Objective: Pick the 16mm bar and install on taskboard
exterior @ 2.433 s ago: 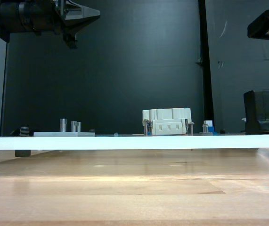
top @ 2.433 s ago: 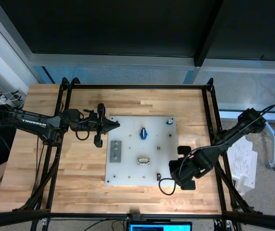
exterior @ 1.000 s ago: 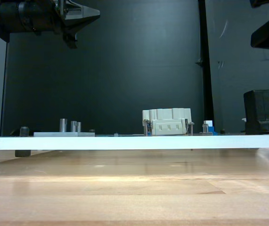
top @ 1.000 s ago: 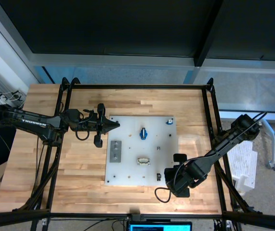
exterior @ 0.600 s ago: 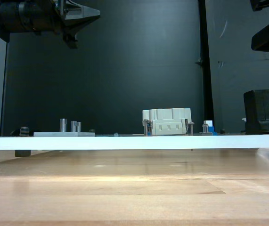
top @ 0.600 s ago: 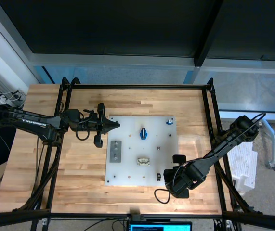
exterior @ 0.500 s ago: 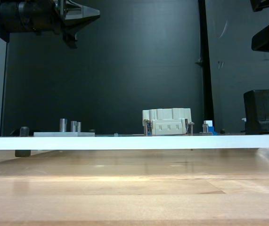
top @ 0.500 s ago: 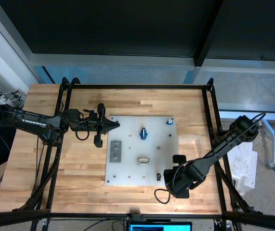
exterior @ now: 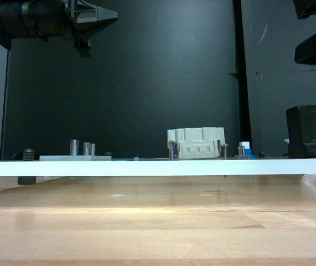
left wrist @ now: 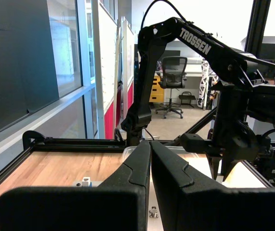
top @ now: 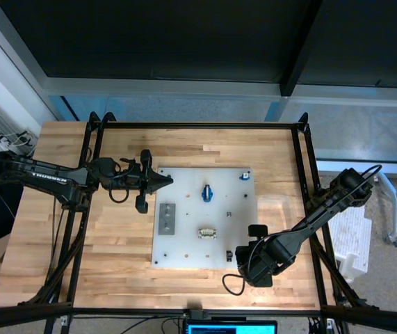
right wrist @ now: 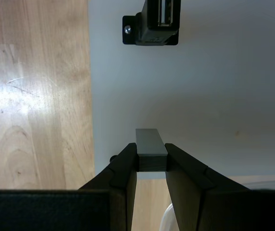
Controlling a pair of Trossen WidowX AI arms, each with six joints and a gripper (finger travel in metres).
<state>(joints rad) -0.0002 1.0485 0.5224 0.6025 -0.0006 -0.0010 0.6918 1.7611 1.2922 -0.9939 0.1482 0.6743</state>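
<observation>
Left gripper [top: 165, 179], right gripper [right wrist: 151, 155] above taskboard [top: 184, 245]

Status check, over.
Left claw shut, parked high over taskboard far-left corner. Right claw shut on 16mm bar, above near-right corner. Small black part nearby.

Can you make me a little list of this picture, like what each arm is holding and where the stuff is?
left tool: shut, holding nothing, high in the air by the taskboard's far left corner
right tool: shut on the 16mm bar, above the board's near right corner
small black part: on the board, close to the right tool, not touching the bar
grey block: on the board, on the left tool's side
connector: near the board's middle
bar installed: not yet
</observation>
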